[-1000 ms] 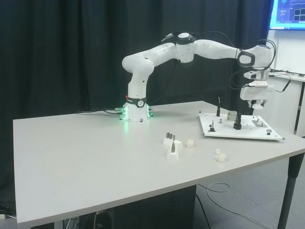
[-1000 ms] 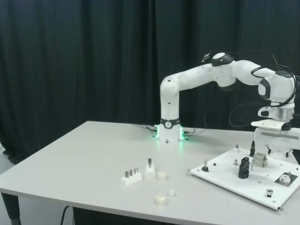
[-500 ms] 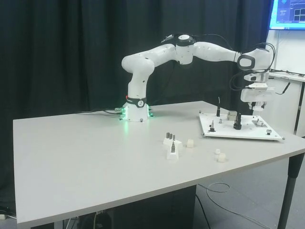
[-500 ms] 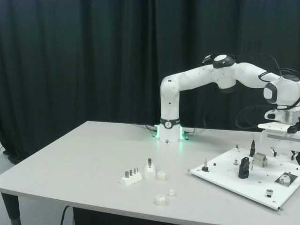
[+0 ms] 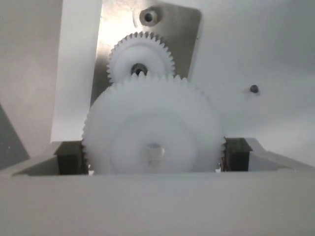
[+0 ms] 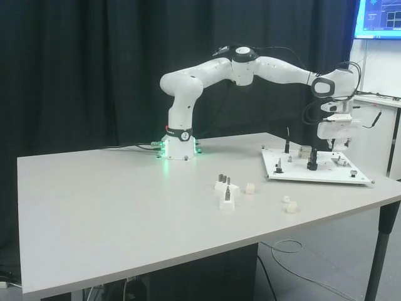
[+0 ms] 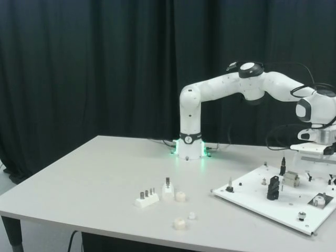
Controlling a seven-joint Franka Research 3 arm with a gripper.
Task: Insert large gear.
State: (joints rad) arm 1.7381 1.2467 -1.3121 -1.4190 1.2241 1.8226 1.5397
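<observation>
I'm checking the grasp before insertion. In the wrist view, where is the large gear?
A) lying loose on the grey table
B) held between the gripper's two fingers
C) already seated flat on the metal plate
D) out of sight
B: the large gear sits clamped between the black fingers, in front of a smaller gear on the metal plate.

I can read no text, label, brand or number anywhere; the lit screen (image 6: 379,19) at upper right shows nothing legible.
</observation>
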